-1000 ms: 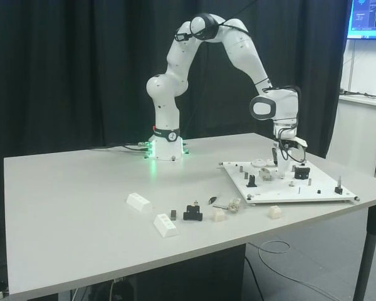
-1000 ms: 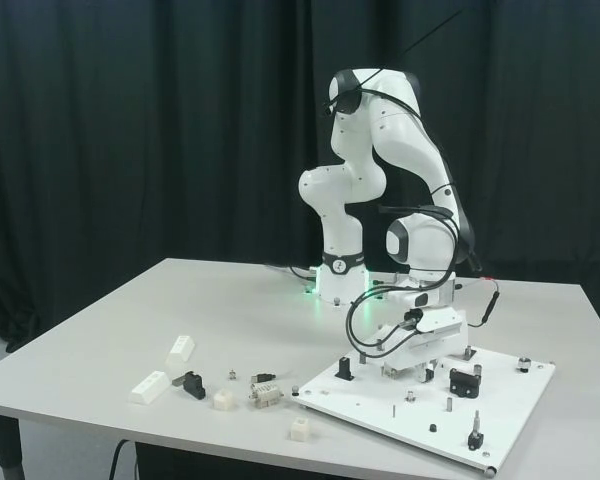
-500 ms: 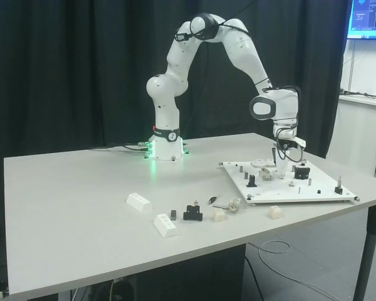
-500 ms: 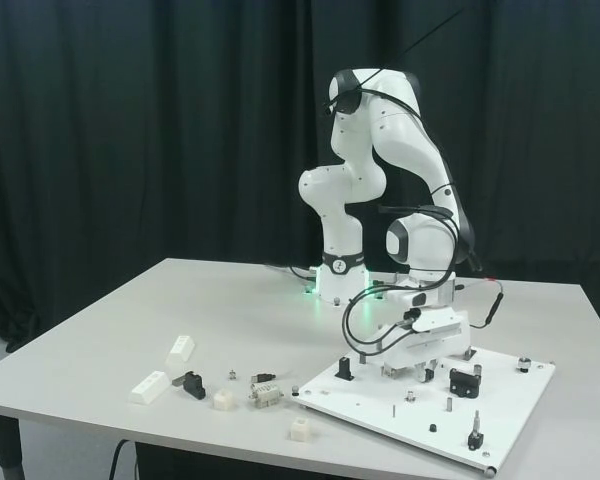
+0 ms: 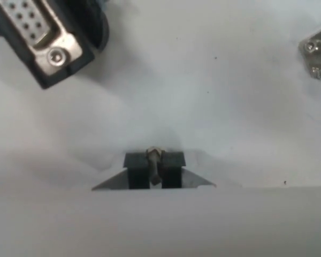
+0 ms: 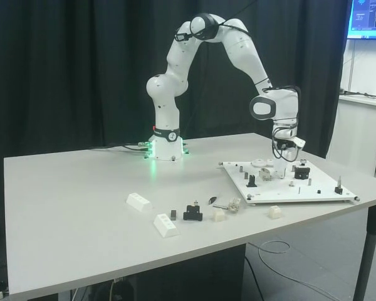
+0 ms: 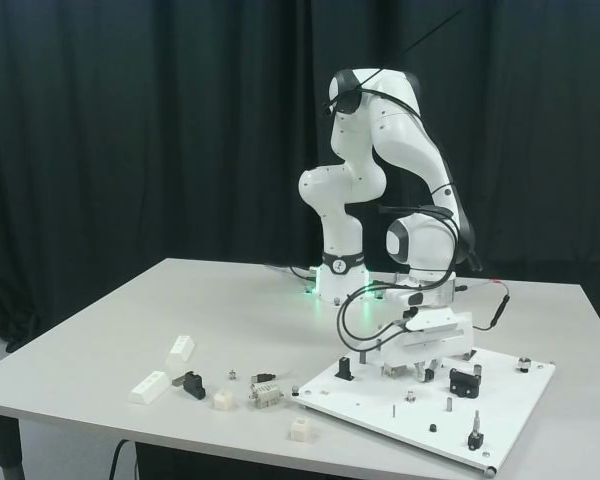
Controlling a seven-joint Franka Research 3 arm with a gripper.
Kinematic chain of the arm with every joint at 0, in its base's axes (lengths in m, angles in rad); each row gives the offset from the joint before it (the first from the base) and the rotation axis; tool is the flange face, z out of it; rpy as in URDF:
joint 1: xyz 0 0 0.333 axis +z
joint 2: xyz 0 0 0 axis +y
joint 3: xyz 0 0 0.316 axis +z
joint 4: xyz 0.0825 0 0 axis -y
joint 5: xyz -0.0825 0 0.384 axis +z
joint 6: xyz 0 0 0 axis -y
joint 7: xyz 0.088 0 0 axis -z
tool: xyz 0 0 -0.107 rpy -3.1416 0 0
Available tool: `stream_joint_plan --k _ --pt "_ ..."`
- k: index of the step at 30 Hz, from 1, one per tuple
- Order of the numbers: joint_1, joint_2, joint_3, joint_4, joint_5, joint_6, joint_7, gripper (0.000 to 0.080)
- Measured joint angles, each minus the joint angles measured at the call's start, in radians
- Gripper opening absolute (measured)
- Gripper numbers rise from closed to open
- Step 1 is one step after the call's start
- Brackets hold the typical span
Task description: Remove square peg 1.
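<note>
Now, grip: gripper (image 5: 154,172) pinches the square peg (image 5: 153,160).
Progress: peg lifted above the white board (image 7: 500,395); setting aside remains.

Two white blocks (image 6: 151,214) lie on the grey table (image 6: 69,188); small white cube (image 7: 299,430) beside white board (image 7: 500,400)

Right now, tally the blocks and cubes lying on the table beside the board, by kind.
Long blocks: 2
Cubes: 2
Total: 4
</note>
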Motion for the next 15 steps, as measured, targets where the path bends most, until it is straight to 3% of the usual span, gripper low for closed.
stream_joint_plan --k 15 --pt "0.000 0.000 0.001 0.000 0.000 0.000 0.095 0.0042"
